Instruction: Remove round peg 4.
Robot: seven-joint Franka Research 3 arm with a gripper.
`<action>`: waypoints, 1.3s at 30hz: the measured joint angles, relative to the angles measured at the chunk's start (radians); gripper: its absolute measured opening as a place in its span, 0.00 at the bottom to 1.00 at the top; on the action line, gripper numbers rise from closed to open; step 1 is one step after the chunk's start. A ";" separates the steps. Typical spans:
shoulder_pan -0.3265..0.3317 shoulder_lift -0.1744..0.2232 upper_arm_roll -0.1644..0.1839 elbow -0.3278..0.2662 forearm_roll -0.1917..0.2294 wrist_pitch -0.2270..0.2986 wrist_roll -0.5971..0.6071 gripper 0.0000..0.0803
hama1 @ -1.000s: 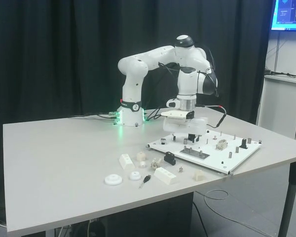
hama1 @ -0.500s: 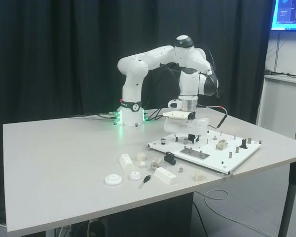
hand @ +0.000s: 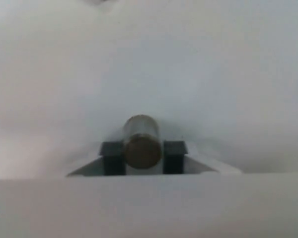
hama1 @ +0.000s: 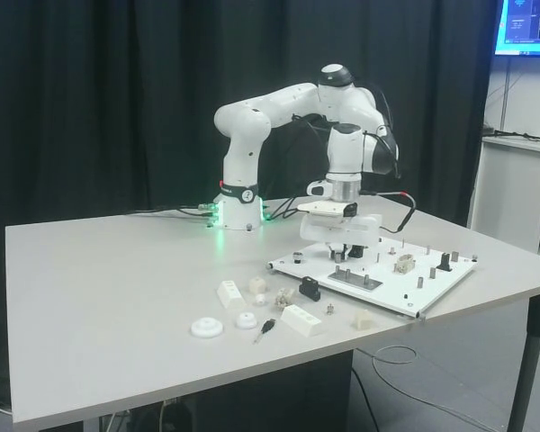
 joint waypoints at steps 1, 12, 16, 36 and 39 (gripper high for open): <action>0.001 0.000 0.000 0.000 0.000 0.001 0.001 0.36; 0.003 -0.001 0.000 -0.001 0.000 0.006 0.005 0.19; 0.003 -0.001 0.000 -0.001 0.000 0.006 0.005 0.19; 0.016 -0.013 -0.042 -0.001 -0.047 -0.017 0.005 0.18; 0.021 -0.013 -0.060 -0.001 -0.060 -0.031 0.005 0.18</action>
